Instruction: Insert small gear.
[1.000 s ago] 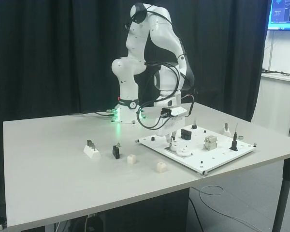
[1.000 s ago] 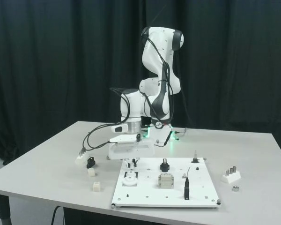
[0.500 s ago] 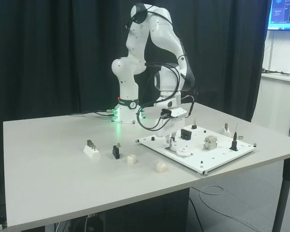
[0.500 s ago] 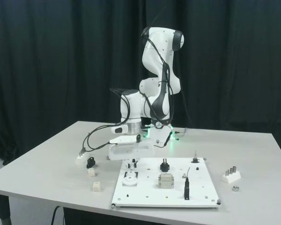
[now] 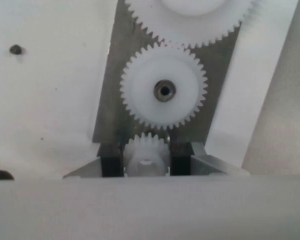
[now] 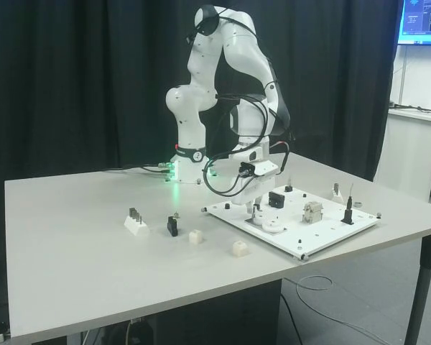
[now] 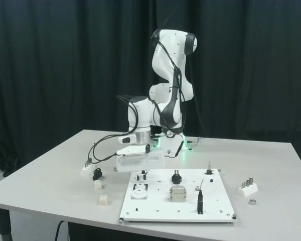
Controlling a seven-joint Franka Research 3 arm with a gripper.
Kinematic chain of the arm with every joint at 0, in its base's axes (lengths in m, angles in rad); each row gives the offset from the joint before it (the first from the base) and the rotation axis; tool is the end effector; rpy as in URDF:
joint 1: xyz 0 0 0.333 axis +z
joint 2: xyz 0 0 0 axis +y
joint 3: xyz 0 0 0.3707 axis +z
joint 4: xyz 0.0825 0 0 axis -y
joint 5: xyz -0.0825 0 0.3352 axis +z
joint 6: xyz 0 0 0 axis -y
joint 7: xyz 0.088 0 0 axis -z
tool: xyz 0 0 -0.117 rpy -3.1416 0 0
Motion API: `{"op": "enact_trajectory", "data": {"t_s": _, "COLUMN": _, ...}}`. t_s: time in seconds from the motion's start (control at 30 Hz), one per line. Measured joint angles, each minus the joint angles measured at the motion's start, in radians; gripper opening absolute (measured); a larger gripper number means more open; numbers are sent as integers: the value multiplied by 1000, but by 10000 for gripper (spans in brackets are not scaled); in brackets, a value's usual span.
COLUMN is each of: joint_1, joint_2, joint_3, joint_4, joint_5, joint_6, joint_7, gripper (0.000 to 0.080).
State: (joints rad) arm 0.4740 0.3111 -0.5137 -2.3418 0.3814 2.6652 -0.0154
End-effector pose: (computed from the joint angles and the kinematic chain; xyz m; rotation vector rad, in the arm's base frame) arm 0.5112 -0.0227 0.3078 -3.0640 0.5149 -0.1165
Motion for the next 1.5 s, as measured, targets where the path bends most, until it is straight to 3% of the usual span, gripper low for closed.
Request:
{"op": "enact_trajectory", "data": {"t_s": 0.97, "joint_1": -5, "joint_2": 16, "joint_3": 0, "joint_4": 24, "joint_5": 0, "joint_6": -32, "joint_7": 0, "gripper": 196}}
{"op": "enact_trajectory", "data": {"t_s": 1.5, "joint_1": -8, "joint_2": 19, "joint_3": -1, "joint_4": 31, "joint_5": -1, "joint_6": -45, "joint_7": -72, "gripper": 196}}
